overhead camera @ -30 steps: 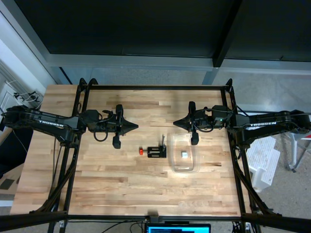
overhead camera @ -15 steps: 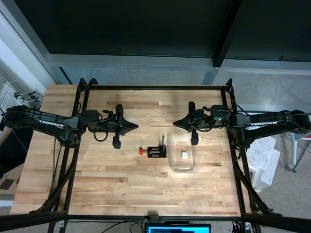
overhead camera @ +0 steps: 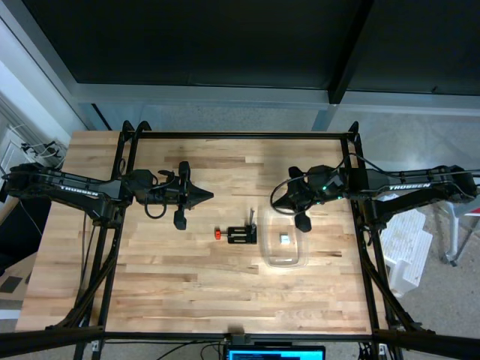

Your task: Remove the USB-C connector from taskboard and place in the container

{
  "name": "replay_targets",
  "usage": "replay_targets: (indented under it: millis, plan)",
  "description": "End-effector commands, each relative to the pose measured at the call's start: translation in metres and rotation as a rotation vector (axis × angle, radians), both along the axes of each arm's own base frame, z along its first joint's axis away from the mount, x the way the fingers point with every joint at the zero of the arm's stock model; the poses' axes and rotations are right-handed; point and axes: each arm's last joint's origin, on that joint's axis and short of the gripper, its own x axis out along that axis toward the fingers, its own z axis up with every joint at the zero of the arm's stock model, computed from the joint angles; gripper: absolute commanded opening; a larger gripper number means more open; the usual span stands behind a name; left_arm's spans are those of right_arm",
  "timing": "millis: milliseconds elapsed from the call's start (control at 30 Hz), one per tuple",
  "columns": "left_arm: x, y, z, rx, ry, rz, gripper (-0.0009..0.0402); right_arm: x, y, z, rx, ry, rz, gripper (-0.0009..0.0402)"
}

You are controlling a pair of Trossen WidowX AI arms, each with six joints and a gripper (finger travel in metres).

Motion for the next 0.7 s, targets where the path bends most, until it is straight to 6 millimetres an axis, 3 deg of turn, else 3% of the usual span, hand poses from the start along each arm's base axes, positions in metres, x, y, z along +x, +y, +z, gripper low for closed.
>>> replay_targets:
  millis: [33,700]
  plan:
    - [0.0,0.0,0.0,0.0,0.0,0.0,0.0,0.005,0.006,0.0,-0.035,0.076,0.0,0.0]
    - [0.0,0.0,0.0,0.0,0.0,0.0,0.0,0.048,0.027,-0.003,-0.044,0.422,-0.011,0.0002]
